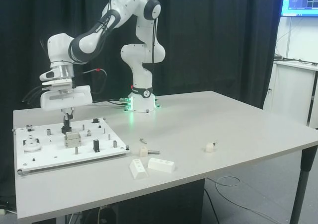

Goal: Insert square peg 1.

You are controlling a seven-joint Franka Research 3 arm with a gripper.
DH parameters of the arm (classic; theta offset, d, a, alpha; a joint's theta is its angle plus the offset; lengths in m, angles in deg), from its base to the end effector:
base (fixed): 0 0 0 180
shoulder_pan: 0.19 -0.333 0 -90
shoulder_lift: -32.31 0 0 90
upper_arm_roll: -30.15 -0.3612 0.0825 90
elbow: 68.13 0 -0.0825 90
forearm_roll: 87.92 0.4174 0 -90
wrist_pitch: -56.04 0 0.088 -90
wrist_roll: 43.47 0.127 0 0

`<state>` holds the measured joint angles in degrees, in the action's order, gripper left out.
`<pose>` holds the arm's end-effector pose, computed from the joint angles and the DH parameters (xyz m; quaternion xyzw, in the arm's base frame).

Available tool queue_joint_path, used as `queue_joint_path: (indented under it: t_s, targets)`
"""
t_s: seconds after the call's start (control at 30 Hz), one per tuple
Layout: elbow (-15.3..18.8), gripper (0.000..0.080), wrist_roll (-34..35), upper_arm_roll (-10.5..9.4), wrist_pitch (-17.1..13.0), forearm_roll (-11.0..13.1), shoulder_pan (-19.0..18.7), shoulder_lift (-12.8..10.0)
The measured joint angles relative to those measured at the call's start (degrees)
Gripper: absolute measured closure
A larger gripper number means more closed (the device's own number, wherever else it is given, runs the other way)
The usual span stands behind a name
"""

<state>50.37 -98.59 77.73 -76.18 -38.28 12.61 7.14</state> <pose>0.3440 -0.5217 0.2789 -0.9371 0.3133 -0.1364 0.0714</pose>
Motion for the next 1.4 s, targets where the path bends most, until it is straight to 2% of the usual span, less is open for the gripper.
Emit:
queue_joint_path:
  t_s: [0.43, 0.87, 1.4]
  targets:
    - [1.2, 0.0771, 0.0, -0.02, -1.5, 2.6, 0.2, -0.7]
    - [1.5, 0.0771, -0.4, -0.20, -1.7, 2.9, 0.3, -1.0]
    - [1.5, 0.0771, -1.1, -1.25, -3.6, 4.8, 0.4, -2.9]
